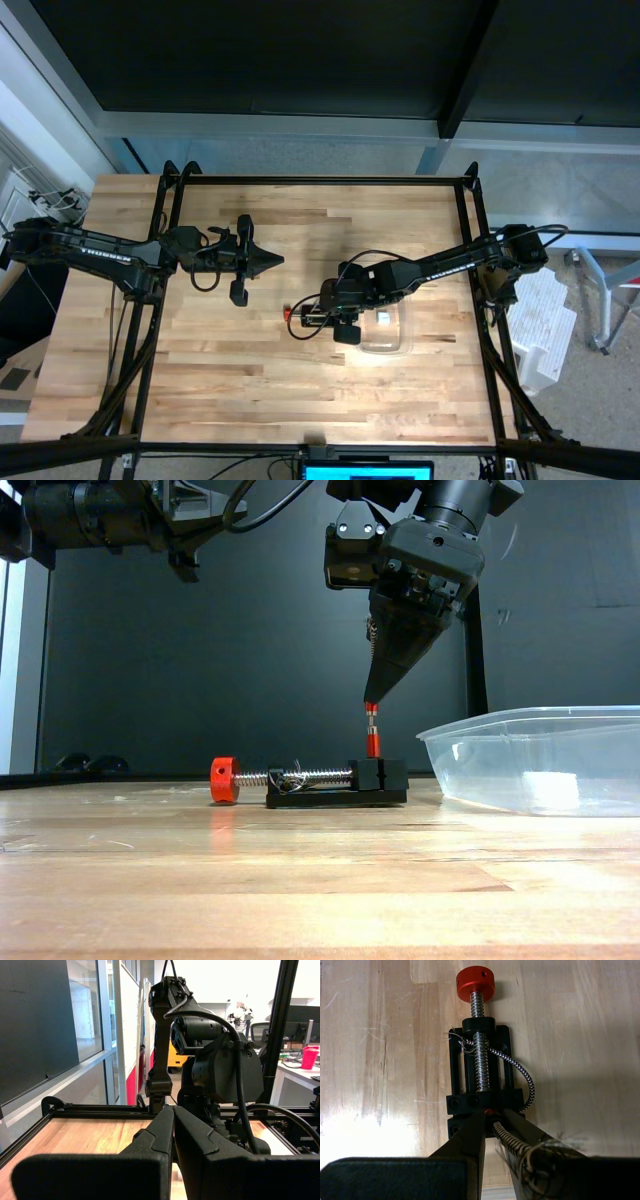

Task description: Pick the RCA connector and install on taskboard

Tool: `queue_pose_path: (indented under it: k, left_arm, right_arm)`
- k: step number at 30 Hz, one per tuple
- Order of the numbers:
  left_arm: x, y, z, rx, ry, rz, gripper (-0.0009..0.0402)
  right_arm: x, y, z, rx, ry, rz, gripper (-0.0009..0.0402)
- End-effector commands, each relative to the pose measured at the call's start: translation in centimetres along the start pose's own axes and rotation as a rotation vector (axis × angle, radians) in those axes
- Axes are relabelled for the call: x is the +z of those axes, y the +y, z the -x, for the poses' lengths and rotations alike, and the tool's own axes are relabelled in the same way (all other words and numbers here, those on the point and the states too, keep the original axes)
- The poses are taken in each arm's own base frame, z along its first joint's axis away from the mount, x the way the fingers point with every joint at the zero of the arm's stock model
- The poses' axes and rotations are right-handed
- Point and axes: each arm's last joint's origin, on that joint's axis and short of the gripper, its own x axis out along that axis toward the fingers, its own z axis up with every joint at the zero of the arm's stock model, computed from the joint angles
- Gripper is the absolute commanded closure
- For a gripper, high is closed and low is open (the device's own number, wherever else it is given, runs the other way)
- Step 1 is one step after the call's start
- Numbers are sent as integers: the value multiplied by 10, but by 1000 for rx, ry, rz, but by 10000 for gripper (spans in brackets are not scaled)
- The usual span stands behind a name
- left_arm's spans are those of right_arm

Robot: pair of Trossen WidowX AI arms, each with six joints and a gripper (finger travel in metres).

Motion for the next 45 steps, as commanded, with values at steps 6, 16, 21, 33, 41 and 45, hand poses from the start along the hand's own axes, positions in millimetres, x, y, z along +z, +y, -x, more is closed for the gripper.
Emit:
queue_pose_path:
  k: [6,16,21,33,41,45]
  left_arm:
    - [0,0,0,0,0,0,393]
    - [0,0,0,0,0,0,393]
    - [0,0,0,0,0,0,393]
    - [0,0,0,0,0,0,393]
    - [0,0,0,0,0,0,393]
    - [0,0,0,0,0,0,393]
  right_arm:
    - [-2,0,-2,-1,4,1,391]
    - [-4,0,-6,1,-8,-1,391]
    - [-5,1,-14,-1,5,3,391]
    - [-6,2,-23,-5,23,2,391]
    - [-6,1,-21,-4,17,3,391]
    - [-5,1,-19,-4,13,3,387]
